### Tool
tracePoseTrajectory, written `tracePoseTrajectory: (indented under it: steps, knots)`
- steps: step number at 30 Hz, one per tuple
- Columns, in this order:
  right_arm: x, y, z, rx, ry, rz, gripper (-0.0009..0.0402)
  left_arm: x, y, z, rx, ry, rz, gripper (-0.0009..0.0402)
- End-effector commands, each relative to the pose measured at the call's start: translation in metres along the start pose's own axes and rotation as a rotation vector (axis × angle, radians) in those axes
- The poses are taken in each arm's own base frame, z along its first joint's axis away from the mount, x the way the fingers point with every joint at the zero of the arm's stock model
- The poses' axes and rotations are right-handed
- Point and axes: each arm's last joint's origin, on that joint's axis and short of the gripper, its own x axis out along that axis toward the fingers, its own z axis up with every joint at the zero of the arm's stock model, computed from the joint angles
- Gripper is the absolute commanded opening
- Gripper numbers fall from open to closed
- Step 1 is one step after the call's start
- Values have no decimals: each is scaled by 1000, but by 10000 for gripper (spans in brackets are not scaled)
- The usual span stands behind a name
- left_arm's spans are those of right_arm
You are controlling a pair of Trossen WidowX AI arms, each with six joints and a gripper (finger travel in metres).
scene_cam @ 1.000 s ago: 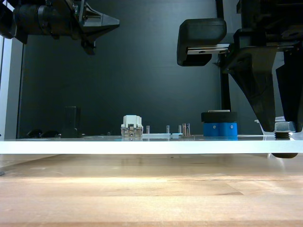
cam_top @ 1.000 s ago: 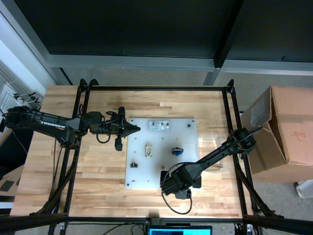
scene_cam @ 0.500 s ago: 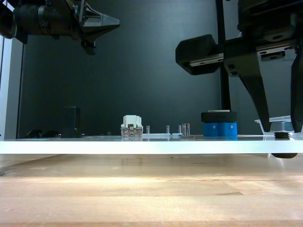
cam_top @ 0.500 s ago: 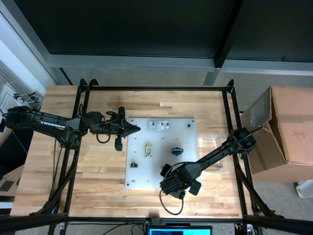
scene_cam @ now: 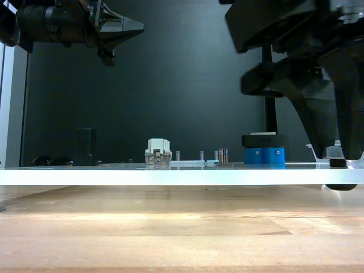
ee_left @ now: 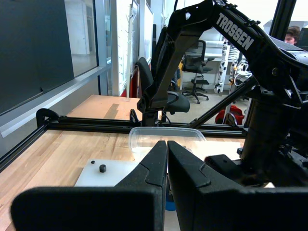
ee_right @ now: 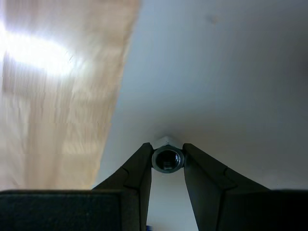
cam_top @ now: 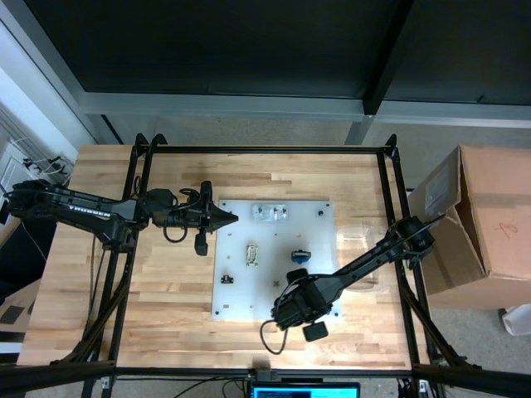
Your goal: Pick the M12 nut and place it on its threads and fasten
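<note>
The right gripper (ee_right: 167,152) is closed narrow on the small silver nut (ee_right: 167,160), one black finger (ee_right: 139,166) pressing each side of it. In the low view the nut sits on top of its stud (scene_cam: 339,162), whose black ribs show just beneath it, so it is on the stud but not run fully down. The high view places this gripper low over the near right part of the white board (cam_top: 241,300).

The left gripper (ee_left: 167,145) hangs high above the board's far left edge. Its two fingers meet with nothing between them.

Seen from the left wrist, the right arm (ee_left: 211,29) bears the word "TROSSEN" in white capitals. A clear container (ee_left: 166,135) lies on the table (ee_left: 57,154) beyond the board. A blue block (scene_cam: 264,156) stands mid-board.

A cardboard box (cam_top: 477,224) stands off the table's right edge. It carries a red mark that I cannot read.
</note>
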Motion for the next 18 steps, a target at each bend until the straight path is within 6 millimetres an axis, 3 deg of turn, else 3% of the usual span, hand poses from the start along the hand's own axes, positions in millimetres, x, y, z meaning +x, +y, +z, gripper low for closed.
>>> tracePoseTrajectory:
  steps: [1,12,18]
  knots:
    - [1,0,0,213,0,-2,8,0,0,0,0,0,0,0]
    - [1,0,0,889,-1,-2,9,0,0,0,0,0,0,0]
    - [1,0,0,1009,-1,-2,9,0,0,0,0,0,0,0]
